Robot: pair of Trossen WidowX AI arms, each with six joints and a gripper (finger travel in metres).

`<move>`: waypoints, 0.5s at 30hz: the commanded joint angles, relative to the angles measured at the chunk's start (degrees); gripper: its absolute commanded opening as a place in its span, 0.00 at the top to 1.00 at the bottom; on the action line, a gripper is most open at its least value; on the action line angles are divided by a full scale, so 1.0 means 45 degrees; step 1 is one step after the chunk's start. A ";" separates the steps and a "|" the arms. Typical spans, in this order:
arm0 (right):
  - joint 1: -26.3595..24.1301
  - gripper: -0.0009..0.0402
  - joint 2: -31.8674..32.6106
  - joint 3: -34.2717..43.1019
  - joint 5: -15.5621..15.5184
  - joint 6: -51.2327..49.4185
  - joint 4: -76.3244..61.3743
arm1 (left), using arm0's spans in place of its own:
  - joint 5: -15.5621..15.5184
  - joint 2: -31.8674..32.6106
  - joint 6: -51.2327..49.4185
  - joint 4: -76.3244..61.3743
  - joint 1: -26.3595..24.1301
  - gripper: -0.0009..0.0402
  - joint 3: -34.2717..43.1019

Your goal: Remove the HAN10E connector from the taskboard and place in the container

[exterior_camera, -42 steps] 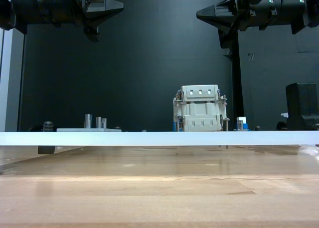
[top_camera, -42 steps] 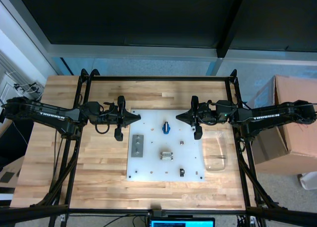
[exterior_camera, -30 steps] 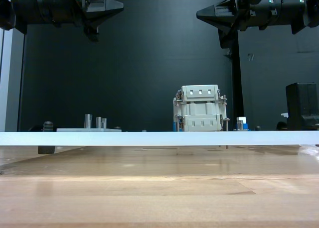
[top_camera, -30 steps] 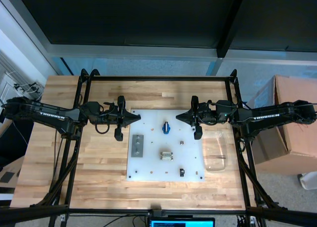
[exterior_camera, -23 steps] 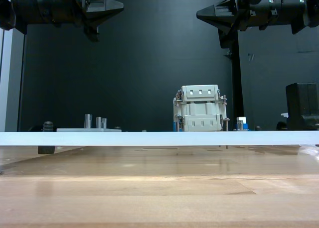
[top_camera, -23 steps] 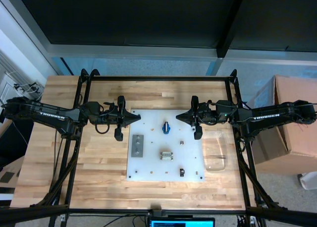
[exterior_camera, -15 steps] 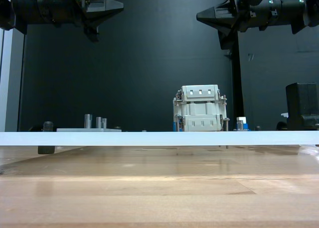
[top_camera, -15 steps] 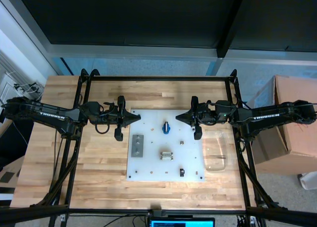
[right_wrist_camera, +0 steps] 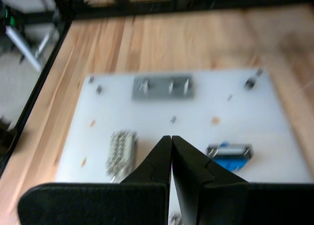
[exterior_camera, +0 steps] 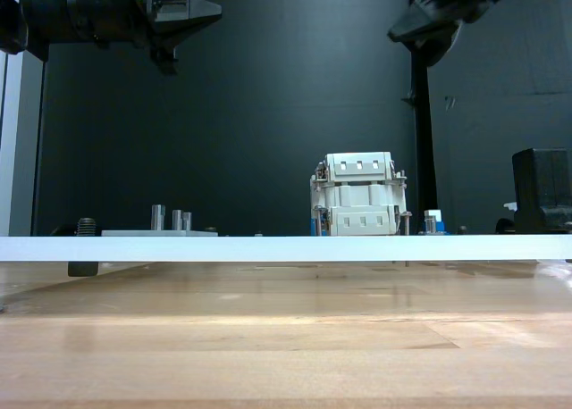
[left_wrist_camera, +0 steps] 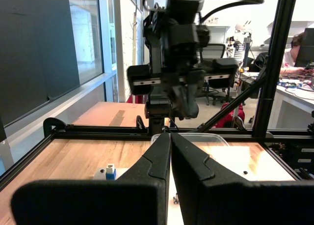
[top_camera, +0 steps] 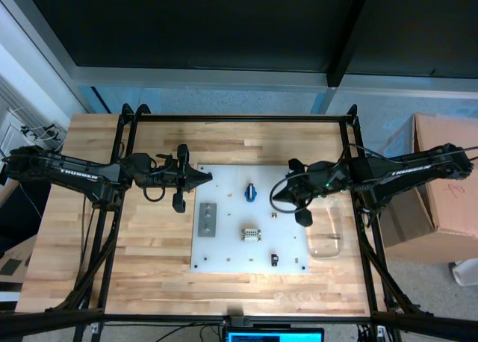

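HAN10E connector (top_camera: 252, 234) seated on taskboard (top_camera: 224, 245), closed right tool (top_camera: 274, 198) high beyond it, closed left tool (top_camera: 209, 177) over board's left edge

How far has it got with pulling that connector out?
Done: nothing yet; the connector sits in its seat on the board. In hand: the right gripper, shut, hangs high over the board beyond the connector; the left gripper, shut, hangs over the board's left edge. Left: grasp it, pull it out, drop it in the container.
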 commanded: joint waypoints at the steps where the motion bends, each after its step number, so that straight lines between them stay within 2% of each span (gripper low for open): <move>1: 0.0568 0.98 0.0656 0.0971 0.0131 0.0544 -0.1423 | -0.0005 0.0000 0.0000 0.0000 0.0005 0.98 0.0000; 6: 0.1263 0.98 0.1768 0.2166 0.0937 0.0908 -0.3288 | 0.0000 0.0000 0.0000 0.0005 0.0000 0.98 0.0000; 15: 0.1447 0.98 0.3347 0.3385 0.0913 0.1035 -0.4250 | 0.0000 0.0000 0.0000 0.0005 0.0005 0.98 0.0000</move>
